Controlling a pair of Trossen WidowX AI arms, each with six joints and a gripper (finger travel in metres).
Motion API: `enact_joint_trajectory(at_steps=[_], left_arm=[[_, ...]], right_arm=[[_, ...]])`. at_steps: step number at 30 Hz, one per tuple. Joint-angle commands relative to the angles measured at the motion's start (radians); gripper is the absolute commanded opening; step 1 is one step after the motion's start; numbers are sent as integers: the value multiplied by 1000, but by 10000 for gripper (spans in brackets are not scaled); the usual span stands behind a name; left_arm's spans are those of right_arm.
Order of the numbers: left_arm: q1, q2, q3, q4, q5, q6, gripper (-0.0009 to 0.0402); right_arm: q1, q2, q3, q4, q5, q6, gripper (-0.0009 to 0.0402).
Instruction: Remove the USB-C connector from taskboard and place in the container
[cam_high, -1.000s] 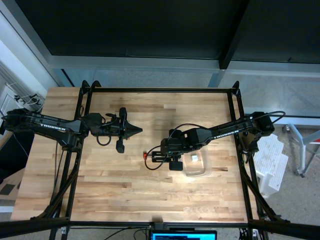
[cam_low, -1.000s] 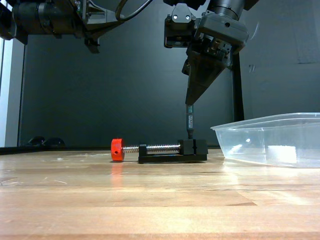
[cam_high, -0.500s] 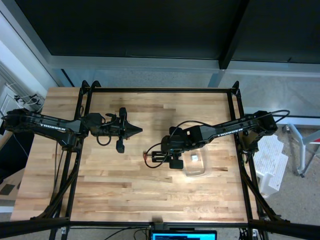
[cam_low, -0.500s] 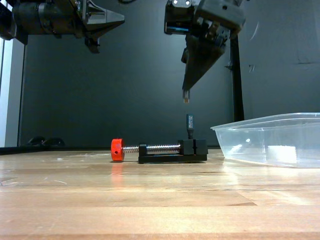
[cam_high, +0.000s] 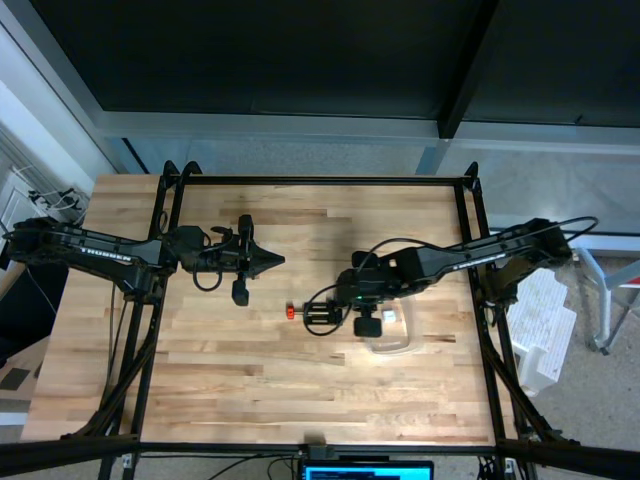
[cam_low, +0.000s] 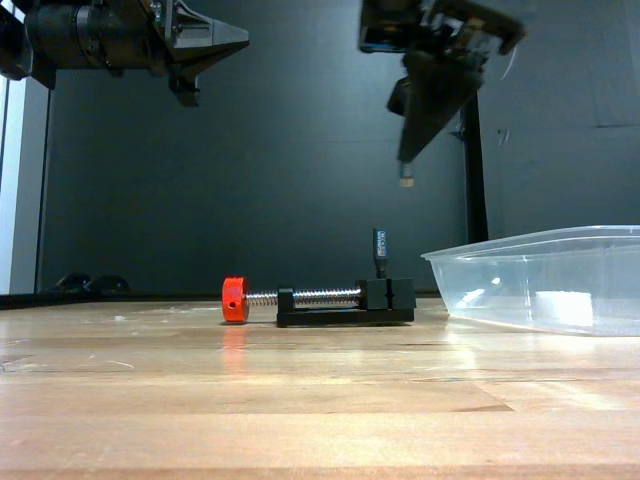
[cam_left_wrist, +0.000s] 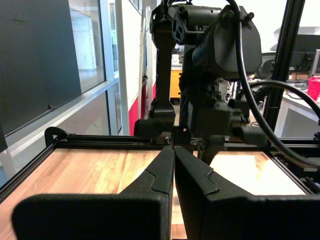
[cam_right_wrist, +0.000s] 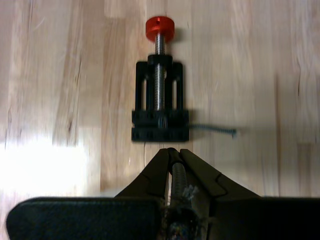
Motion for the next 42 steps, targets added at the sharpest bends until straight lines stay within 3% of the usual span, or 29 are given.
enact_joint_trajectory(at_steps=[1,20,22,42], left_arm=[[0,0,0,0,0,0,0],[0,0,0,1,0,0,0],[0,0,0,1,0,0,0],[0,0,0,0,0,0,0]], right_arm=[[5,-53,-63,2,0,4,0],[28,-283,-323,2,3,32,1],[29,-296,-338,2,25,39,4],[34,-308,-352,3,27,56,124]])
